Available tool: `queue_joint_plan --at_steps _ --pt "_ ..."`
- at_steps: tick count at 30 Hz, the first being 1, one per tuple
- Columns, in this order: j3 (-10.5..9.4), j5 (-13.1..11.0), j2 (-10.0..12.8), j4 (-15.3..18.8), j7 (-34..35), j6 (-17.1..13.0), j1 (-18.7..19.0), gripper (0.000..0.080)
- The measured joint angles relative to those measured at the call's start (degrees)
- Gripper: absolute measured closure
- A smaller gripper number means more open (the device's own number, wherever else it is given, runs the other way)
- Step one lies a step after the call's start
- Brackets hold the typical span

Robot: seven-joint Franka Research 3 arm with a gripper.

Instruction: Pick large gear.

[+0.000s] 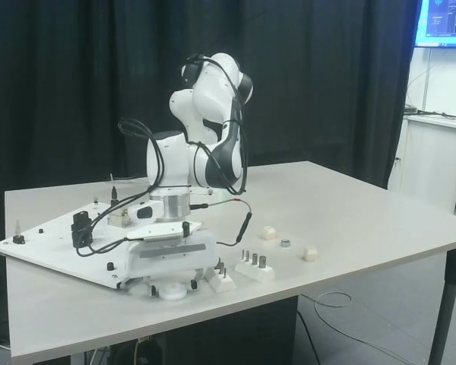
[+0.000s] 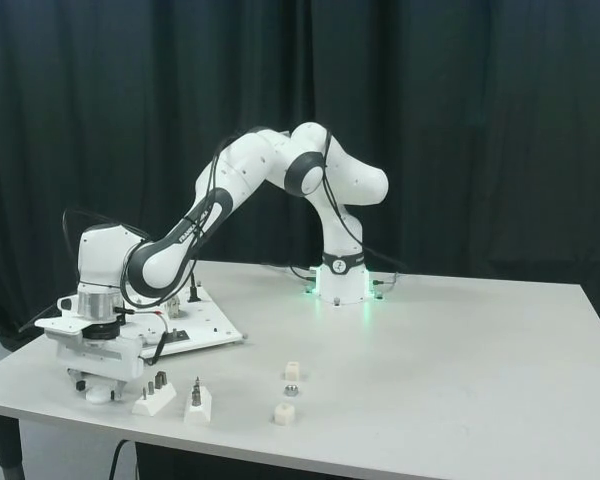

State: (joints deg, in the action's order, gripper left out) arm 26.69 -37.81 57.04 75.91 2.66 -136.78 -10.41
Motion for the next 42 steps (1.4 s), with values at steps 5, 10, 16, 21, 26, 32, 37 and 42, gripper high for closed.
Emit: queue_joint_plan --at_steps 5,10,16,21,26,32,37,42 --pt "0.00 0.00 0.34 -0.19 -0.03 0.02 -0.01 0.0003" --pt "-0.02 0.00 0.60 -0.33 -0.07 0.14 -0.01 0.0003" --pt "-0.04 0.00 0.79 -0.38 -0.07 0.50 -0.02 0.0003" --pt "-0.03 0.00 0.87 -0.52 -0.07 0.77 -0.15 0.0003" --pt "0.00 0.03 0.93 -0.93 -0.07 1.67 -0.51 0.0112" --pt "0.02 0.08 1.01 -1.38 -0.07 2.83 -0.83 0.0206" --pt "0.02 0.09 1.14 -1.86 -0.07 3.69 -1.06 0.0204" --pt "0.02 0.09 1.25 -2.42 -0.07 4.35 -1.21 0.0204"
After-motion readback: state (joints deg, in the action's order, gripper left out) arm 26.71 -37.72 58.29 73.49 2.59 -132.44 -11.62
